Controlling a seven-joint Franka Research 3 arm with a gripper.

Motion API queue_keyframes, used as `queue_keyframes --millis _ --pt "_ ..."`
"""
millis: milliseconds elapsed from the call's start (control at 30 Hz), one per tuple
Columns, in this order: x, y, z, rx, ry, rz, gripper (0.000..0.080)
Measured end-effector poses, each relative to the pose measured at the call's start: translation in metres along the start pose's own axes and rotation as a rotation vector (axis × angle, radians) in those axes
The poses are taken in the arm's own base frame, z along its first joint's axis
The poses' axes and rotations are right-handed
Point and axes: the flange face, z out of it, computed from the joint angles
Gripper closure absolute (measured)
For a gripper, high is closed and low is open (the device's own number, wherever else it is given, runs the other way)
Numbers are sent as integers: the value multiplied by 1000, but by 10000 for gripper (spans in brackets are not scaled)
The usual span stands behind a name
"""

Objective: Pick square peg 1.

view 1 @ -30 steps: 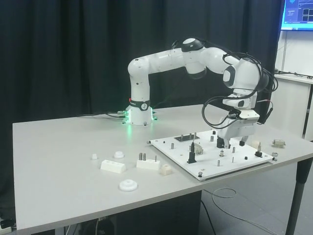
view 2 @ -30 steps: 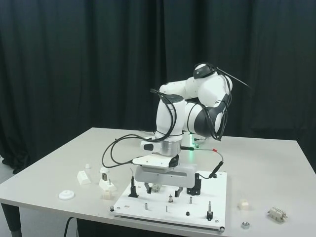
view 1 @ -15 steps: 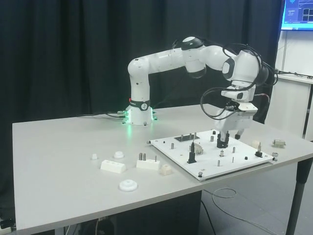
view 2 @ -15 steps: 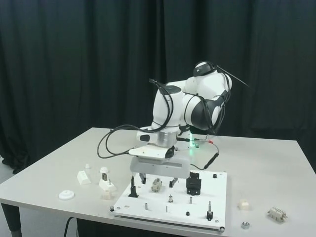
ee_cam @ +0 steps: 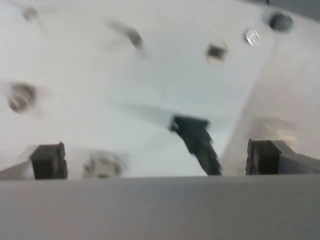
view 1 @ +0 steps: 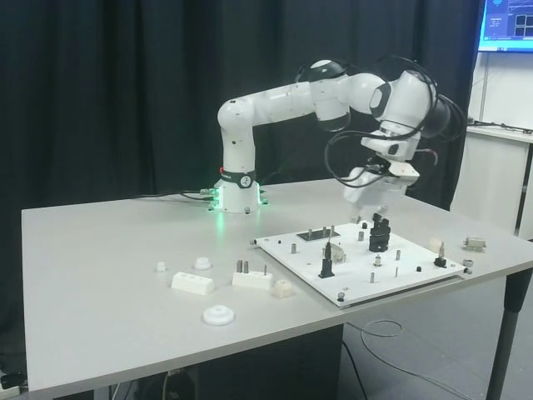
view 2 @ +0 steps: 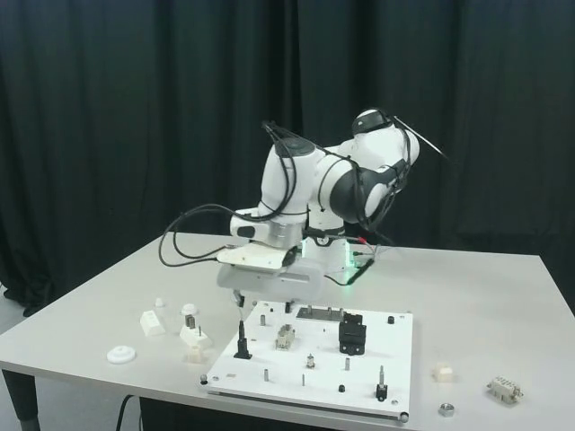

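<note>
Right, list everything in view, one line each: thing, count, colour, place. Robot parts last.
assembly board: one, white, table's near right part, studded with small pegs.
tall black peg: one, board's near left area.
black block: one, mid board.
grey plate: one, board's far edge.
white blocks: two, left of the board, the right-hand one carrying pins.
white gear: one, near table edge.
connector: one, grey-white, right of the board.
table: one, grey.
screen: one, upper right background.
robot arm: one, white, green lights at base.
gripper: one, fingers apart above the board.
</note>
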Motion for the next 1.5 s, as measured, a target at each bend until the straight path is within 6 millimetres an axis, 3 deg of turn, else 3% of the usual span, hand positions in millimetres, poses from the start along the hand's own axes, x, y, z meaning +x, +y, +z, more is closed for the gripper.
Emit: queue_keyframes --millis 500,1100,1500 --pt "5 85 15 18 -51 38 3" --pt "-2 188 51 130 -74 338 3" --pt "-8 218 64 196 -111 605 3"
